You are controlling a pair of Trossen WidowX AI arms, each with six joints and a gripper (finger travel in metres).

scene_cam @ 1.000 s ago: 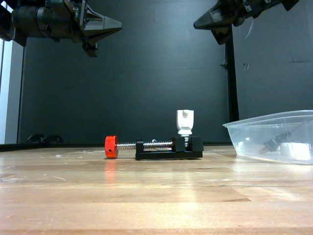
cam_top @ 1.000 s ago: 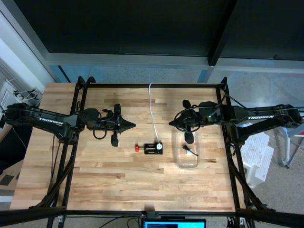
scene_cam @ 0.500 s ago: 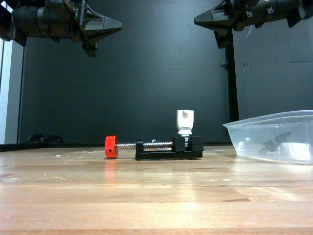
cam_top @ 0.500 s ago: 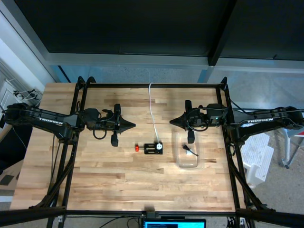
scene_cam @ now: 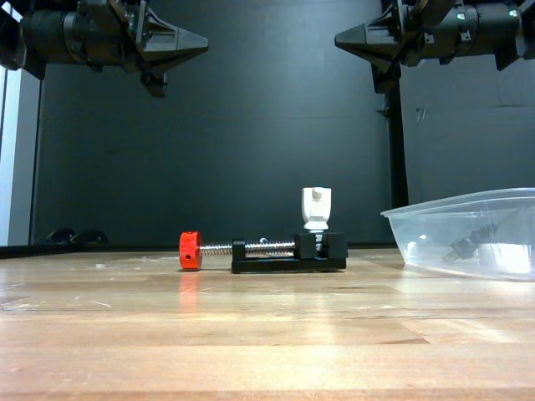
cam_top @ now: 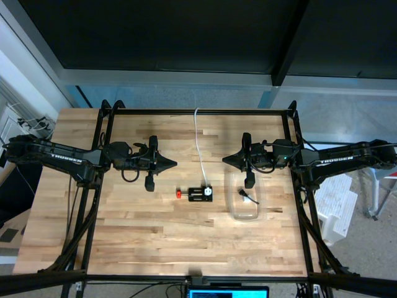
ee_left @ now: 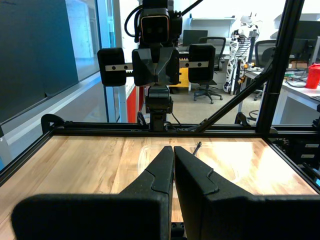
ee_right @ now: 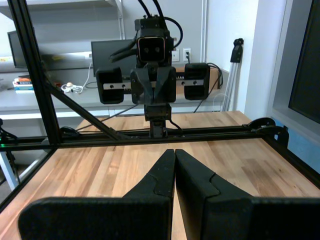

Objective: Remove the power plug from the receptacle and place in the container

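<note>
1. I take the receptacle as my landmark. It sits on the wooden table, with its red knob at the left end and its white socket face at the right end.
2. In the low view that white socket piece stands upright above the black block, and nothing is plugged into it.
3. A white cable runs from the receptacle straight away toward the far edge of the table.
4. The container lies on the table to the right of the receptacle, near it but not touching.
5. The power plug is out of the receptacle and lies inside the container, to the receptacle's right. In the low view I see it tilted behind the clear wall.
6. The left gripper hangs high above the table, left of the receptacle and farther back, pointing inward. Its fingers are pressed together with nothing between them.
7. The right gripper hangs at about the same height, right of the receptacle and farther back, pointing toward the left one. Its fingers also meet, and they grip nothing.
</note>
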